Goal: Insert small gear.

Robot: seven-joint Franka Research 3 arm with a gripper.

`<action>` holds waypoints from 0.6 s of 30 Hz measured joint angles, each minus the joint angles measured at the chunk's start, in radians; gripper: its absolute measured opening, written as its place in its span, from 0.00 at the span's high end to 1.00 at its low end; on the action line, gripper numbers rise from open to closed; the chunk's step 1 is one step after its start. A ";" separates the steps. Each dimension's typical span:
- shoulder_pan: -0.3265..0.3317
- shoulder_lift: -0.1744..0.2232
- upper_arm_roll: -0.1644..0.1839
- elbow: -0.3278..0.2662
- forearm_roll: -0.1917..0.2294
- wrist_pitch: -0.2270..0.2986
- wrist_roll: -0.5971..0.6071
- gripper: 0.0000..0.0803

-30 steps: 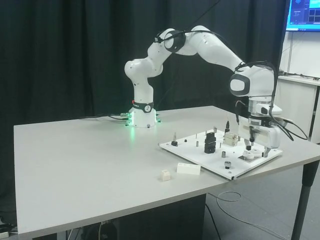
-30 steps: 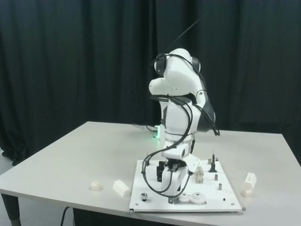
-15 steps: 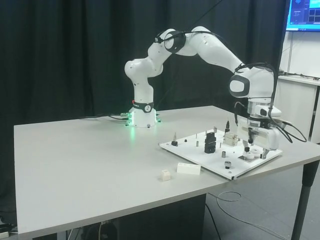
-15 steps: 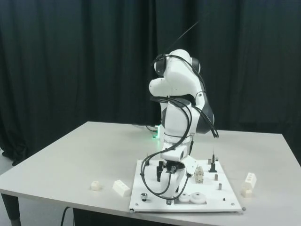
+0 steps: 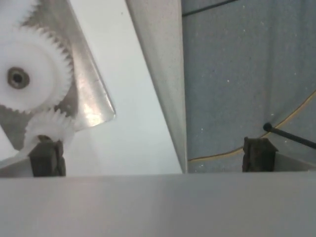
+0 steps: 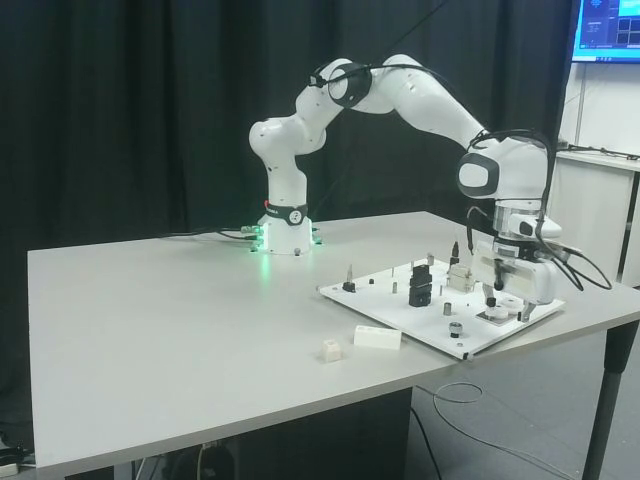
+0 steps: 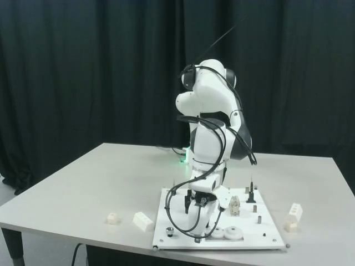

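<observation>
In the wrist view the small white gear [image 5: 48,129] lies flat on a grey metal plate [image 5: 91,98], its teeth meshed with a large white gear [image 5: 18,74]. My gripper [image 5: 153,155] is open wide. One black fingertip [image 5: 47,158] stands right by the small gear and the other [image 5: 258,153] hangs past the table edge, over the floor. Nothing is held. In the first room view the gripper [image 6: 507,300] hovers just above the gears [image 6: 504,306] at the white board's [image 6: 390,298] near right corner. The second room view shows both gears [image 7: 224,233] near the board's front edge, below the gripper [image 7: 206,217].
The board [image 7: 166,221] carries black fixtures [image 6: 418,283], pegs and a small round part [image 6: 454,329]. White blocks [image 6: 377,337] [image 6: 330,349] lie on the grey table beside it, and another block [image 7: 292,211] lies on its other side. The table edge [image 5: 168,84] runs close to the gears.
The hand has lifted slightly off the board and shifted a little toward the table's edge. The gears have stayed on the plate.
</observation>
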State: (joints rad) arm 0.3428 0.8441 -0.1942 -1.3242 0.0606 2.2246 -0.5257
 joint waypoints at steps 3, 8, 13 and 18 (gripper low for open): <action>0.000 0.000 0.000 0.001 -0.002 0.000 0.000 0.00; 0.001 0.000 0.000 0.002 -0.008 0.000 0.000 0.00; 0.003 0.000 0.000 0.004 -0.014 -0.009 -0.001 0.00; 0.005 0.000 0.000 0.012 -0.019 -0.043 -0.002 0.00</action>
State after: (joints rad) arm 0.3476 0.8440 -0.1941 -1.3123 0.0412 2.1820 -0.5277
